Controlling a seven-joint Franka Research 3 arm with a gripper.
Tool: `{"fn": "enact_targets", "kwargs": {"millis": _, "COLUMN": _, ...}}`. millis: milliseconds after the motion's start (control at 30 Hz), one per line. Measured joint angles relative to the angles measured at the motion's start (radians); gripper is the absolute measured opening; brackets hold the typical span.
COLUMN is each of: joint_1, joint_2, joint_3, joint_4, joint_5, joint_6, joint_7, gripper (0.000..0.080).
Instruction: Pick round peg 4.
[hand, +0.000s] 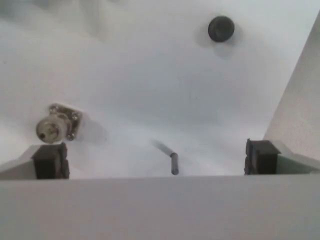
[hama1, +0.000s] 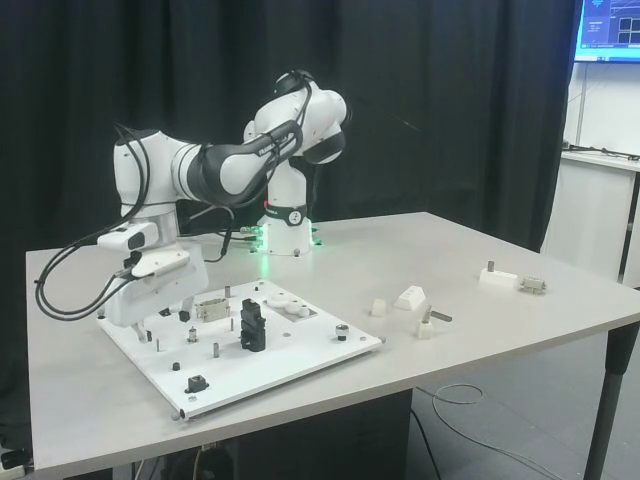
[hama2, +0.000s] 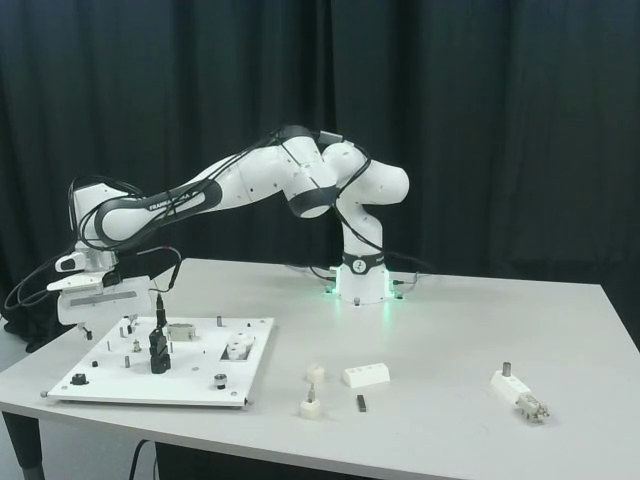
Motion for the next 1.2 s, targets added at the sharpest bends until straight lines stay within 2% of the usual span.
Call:
{"fn": "enact_targets", "kwargs": {"millis": 33, "joint_1": 0.001, "joint_2": -0.003, "joint_3": 0.0, "joint_4": 0.001, "joint_5": -0.005, "joint_6": -0.001, "joint_7": 0.004, "gripper": 0.0787}}
{"fn": "enact_targets", "kwargs": {"millis": 533, "joint_1": 0.001, "joint_2": -0.044, "joint_3": 0.0, "joint_4": 0.055, "joint_5": -0.073, "joint_6": -0.039, "joint_7": 0.088, "gripper": 0.08}}
{"fn": "enact_targets", "kwargs": {"millis": 800, "joint_1": 0.0, "joint_2": -0.065, "joint_3": 0.0, "joint_4": 0.107, "joint_5": -0.129, "joint_6": -0.074, "joint_7": 0.154, "gripper": 0.08}}
{"fn": "enact_targets", "kwargs": {"millis": 1200, "joint_1": -0.009, "joint_2": -0.078, "joint_3": -0.001, "joint_4": 0.19, "joint_5": -0.199, "joint_6": -0.126, "joint_7": 0.242, "gripper": 0.08}}
